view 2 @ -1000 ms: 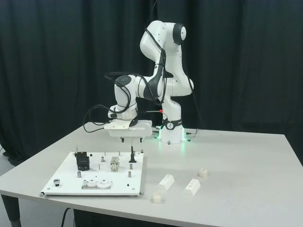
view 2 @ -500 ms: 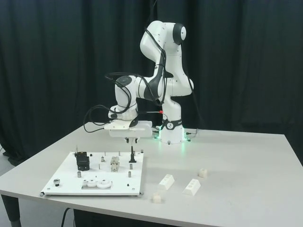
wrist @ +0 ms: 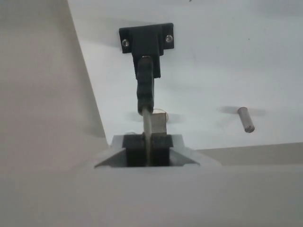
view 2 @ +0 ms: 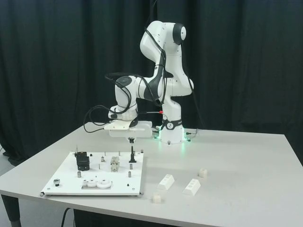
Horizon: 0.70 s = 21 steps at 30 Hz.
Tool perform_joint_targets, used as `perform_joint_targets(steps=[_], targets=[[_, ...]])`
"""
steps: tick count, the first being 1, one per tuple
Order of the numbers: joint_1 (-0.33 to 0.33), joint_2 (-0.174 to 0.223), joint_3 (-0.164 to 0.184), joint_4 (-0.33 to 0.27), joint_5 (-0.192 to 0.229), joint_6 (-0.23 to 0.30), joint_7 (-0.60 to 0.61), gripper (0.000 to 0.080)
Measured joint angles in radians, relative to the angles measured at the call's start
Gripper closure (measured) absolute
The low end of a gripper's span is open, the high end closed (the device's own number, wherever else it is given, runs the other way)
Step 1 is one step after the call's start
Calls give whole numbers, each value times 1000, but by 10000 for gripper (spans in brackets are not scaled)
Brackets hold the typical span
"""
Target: Remove USB.
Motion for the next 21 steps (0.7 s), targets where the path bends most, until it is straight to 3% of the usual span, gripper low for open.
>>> perform_joint_targets(steps=[14,21], targets=[[0,-7,2,8,-1,3,0,777],[1,-40,6,35,-1,-58,10,777]])
